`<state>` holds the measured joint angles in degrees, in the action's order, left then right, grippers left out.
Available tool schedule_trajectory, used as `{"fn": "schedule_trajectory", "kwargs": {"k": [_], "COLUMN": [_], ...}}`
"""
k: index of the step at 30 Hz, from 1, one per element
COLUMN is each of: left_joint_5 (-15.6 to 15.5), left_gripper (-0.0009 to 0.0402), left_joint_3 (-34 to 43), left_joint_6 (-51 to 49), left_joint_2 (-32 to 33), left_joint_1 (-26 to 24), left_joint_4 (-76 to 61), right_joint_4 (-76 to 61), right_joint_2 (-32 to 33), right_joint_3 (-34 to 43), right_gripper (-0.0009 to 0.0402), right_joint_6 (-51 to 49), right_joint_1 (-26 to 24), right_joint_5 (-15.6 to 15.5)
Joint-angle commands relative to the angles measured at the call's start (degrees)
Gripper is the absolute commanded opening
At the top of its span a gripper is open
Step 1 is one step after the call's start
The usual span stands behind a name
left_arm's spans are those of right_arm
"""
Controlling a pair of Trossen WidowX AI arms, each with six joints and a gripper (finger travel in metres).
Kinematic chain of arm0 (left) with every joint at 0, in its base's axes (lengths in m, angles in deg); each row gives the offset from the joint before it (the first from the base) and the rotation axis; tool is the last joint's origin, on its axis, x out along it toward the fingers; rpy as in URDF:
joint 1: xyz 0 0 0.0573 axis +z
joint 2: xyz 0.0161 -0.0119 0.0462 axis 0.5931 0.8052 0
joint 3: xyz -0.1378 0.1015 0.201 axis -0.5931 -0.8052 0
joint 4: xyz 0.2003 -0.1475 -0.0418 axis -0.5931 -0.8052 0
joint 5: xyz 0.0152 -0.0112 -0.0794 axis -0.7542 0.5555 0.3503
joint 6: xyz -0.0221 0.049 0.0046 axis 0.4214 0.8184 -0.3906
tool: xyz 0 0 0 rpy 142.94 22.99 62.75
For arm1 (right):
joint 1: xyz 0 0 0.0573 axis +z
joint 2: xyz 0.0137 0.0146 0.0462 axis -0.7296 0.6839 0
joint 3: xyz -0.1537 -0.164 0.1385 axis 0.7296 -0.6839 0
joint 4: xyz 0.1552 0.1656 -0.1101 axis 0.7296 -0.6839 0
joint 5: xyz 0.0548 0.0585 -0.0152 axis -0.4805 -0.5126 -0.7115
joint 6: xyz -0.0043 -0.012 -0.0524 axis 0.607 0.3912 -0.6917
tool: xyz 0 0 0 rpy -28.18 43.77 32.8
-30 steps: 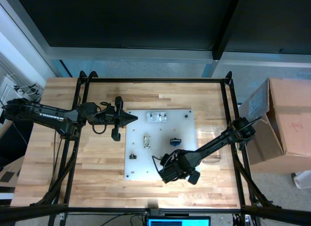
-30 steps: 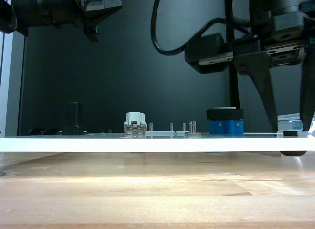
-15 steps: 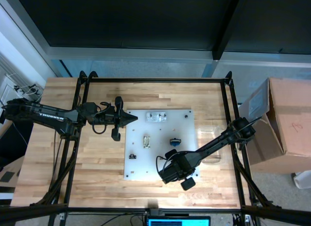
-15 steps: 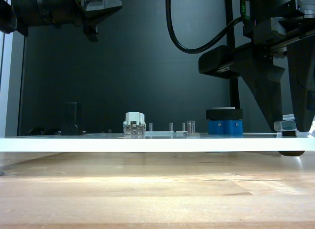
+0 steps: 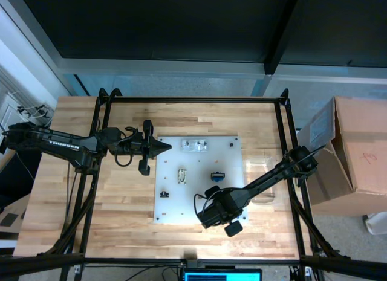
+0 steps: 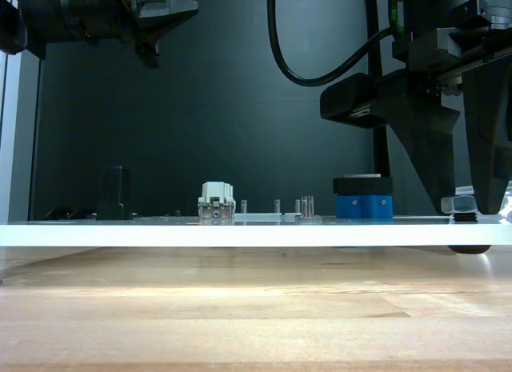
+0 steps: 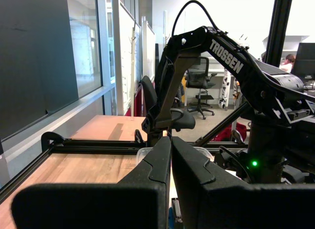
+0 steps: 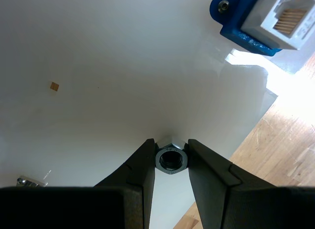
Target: Pick the M12 nut and place it on its threads and fasten
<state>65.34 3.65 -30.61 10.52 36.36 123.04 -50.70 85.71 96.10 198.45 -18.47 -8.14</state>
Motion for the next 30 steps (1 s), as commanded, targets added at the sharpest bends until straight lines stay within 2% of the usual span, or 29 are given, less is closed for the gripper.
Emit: {"fn": "schedule_trajectory", "kwargs": {"k": [1,12,30], "left_joint_5": [0.0,0.0,0.0], "left_gripper": [0.0,0.0,0.0], "left_joint_3": [0.02,0.02,0.02], "left_joint_6": [0.0,0.0,0.02], "left_joint_2": [0.0,0.0,0.0], "left_joint_1": [0.0,0.02,0.0], "left_joint_4": [0.02,0.02,0.02], "right_joint_4": [-0.13,-0.17,-2.32], "right_joint_2": [0.07,-0.04,-2.67], "right_joint_3": [0.07,0.09,0.09], "right_gripper": [0.0035,0.0044,0.0179], "right_joint_6": [0.02,-0.33,-1.29], "right_joint_1": [-0.02,0.02,-0.11], "right_joint_5": [-0.02,-0.02,0.02]}}
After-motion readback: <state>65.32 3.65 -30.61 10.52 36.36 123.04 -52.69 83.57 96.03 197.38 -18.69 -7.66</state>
